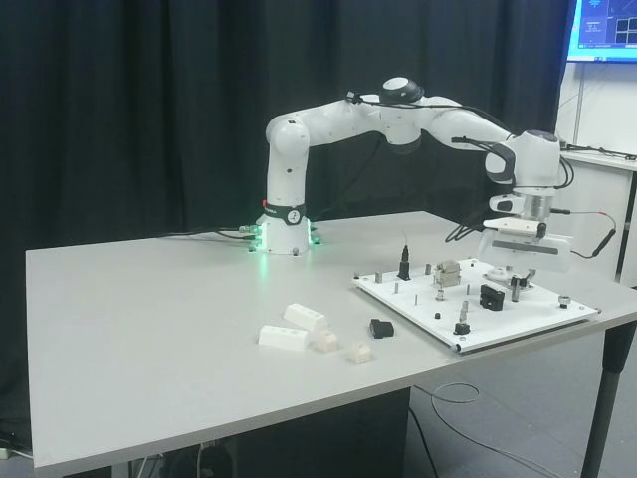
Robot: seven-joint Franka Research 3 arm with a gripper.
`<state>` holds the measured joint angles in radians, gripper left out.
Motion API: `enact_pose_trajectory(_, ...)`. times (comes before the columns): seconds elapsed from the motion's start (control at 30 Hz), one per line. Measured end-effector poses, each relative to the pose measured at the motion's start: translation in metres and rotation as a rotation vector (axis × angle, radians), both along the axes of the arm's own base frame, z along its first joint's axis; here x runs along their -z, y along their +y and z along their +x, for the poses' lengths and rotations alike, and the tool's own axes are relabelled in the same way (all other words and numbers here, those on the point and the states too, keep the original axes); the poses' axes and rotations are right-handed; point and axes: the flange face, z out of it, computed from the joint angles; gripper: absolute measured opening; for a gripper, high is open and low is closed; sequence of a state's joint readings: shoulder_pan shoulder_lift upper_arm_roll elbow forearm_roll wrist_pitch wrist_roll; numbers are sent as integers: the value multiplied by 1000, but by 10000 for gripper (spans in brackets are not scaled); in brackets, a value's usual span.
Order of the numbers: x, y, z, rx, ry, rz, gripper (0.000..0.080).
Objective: Insert round peg 4.
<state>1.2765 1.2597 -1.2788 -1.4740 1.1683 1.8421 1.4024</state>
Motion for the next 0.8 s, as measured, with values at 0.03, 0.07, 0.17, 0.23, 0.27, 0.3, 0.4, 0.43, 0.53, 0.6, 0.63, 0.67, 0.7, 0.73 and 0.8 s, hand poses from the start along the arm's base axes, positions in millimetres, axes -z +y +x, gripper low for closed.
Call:
enact_pose_trajectory(0.03, 0, 0, 0, 0, 0, 0, 149)
enact_pose_trajectory(0.07, 1, 0, 0, 0, 0, 0, 149)
enact_pose_trajectory(0.17, 2, 0, 0, 0, -1, 1, 149)
enact_pose_trajectory(0.23, 2, 0, 1, 0, -1, 1, 149)
enact_pose_trajectory(0.27, 2, 0, 1, 1, -1, 1, 149)
enact_pose_trajectory(0.3, 2, -1, 1, 1, -1, 1, 149)
enact_pose_trajectory(0.4, 2, -1, 1, 1, -1, 1, 149)
enact_pose_trajectory(0.43, 2, -1, 1, 1, -1, 1, 149)
enact_pose_trajectory(0.53, 2, -1, 1, 1, -1, 1, 149)
enact_pose_trajectory(0.6, 2, -1, 1, 1, -1, 1, 149)
enact_pose_trajectory(0.63, 2, -1, 1, 2, -1, 1, 149)
enact_pose_trajectory(0.67, 2, -1, 1, 2, -2, 1, 149)
enact_pose_trajectory(0.7, 2, -2, 1, 2, -2, 1, 149)
enact_pose_trajectory(0.73, 2, -2, 1, 2, -3, 1, 149)
enact_pose_trajectory(0.8, 3, -2, 2, 3, -4, 1, 149)
